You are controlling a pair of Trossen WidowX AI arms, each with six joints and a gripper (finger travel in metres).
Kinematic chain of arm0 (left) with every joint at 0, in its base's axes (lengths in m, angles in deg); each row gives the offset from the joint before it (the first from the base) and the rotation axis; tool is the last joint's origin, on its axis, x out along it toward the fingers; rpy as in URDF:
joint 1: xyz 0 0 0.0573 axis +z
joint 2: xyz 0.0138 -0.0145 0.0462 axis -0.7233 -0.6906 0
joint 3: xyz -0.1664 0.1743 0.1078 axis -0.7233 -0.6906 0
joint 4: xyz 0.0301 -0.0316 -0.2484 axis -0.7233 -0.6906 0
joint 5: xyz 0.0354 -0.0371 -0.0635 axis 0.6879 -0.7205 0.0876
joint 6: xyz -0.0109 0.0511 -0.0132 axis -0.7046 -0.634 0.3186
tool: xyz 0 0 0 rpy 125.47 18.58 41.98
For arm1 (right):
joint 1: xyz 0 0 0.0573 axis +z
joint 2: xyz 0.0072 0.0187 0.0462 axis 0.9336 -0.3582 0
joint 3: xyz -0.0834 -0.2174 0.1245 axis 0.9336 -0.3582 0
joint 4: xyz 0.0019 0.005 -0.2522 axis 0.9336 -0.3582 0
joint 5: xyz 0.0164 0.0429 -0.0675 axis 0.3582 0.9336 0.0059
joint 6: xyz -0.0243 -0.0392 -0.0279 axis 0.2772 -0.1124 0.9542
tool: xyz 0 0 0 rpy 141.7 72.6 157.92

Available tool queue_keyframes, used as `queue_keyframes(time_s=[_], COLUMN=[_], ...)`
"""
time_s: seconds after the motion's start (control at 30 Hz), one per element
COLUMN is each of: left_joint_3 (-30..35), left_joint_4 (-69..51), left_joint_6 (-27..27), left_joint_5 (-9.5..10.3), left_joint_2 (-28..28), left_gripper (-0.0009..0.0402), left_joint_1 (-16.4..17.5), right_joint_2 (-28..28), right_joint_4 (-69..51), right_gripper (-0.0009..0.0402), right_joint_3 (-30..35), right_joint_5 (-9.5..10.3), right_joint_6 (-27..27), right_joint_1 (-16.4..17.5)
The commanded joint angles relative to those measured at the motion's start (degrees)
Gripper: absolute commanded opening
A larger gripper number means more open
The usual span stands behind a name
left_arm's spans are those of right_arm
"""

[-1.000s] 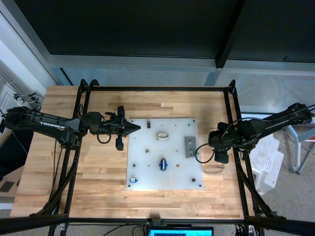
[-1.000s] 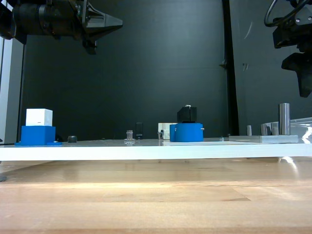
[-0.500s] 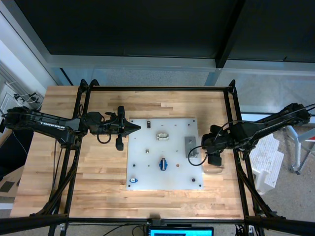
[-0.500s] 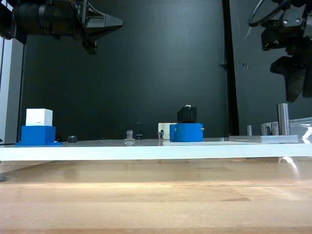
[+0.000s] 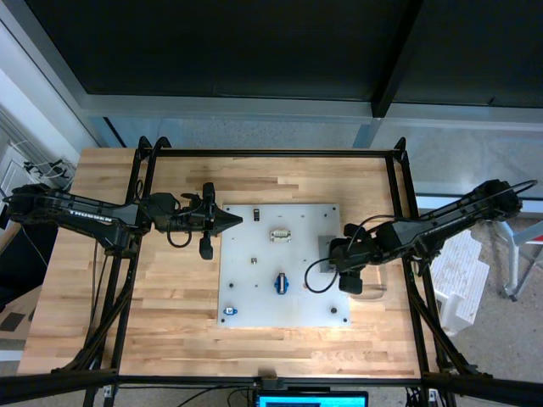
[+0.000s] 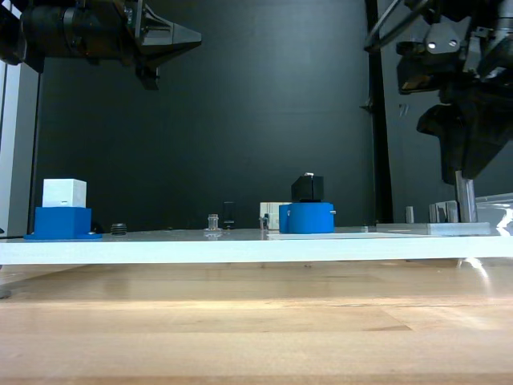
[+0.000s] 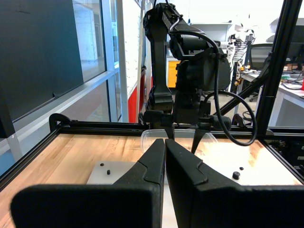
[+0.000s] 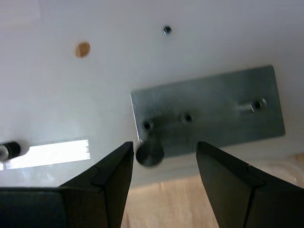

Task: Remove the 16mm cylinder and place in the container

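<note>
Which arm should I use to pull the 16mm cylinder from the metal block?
Right. The right gripper hangs open over the 16mm cylinder in the metal block; the left gripper is shut, raised at the board's left edge.

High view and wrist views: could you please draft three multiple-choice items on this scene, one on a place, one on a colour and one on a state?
1. Where over the white board does the right pincer hang?
A) over the grey metal block
B) over its left edge
C) over its middle

2. What colour is the upright part near the board's middle?
A) red
B) blue
C) green

3. How is the left pincer, parked above the board's left edge?
A) open wide
B) holding a peg
C) shut

Answers:
1 A: the right wrist view shows its open jaws flanking the 16mm cylinder on that block.
2 B: it shows blue in the high view.
3 C: its fingers meet in the left wrist view.
</note>
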Motion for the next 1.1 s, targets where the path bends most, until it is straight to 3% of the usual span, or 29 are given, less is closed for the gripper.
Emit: queue_keyframes(time_s=[0.03, 0.23, 0.7, 1.1], left_joint_3=[0.0, 0.0, 0.0, 0.0], left_joint_4=[0.02, 0.02, 0.02, 0.02], left_joint_6=[0.0, 0.0, 0.0, 0.0], left_joint_5=[-0.02, -0.02, -0.02, -0.02], left_joint_2=[-0.02, -0.02, -0.02, -0.02], left_gripper=[0.0, 0.0, 0.0, 0.0], left_joint_1=[0.0, 0.0, 0.0, 0.02], right_joint_2=[-1.88, -4.24, -4.46, -2.03], right_joint_4=[0.09, 0.52, 0.55, -4.39], right_gripper=[0.0173, 0.0144, -0.0004, 0.0001], right_joint_3=[1.09, 1.62, 1.62, 4.74], right_joint_5=[0.59, 3.5, 3.5, 3.39], right_joint_6=[-0.04, -0.35, -1.25, -0.15], right_joint_1=[0.02, 0.02, 0.02, 0.0])
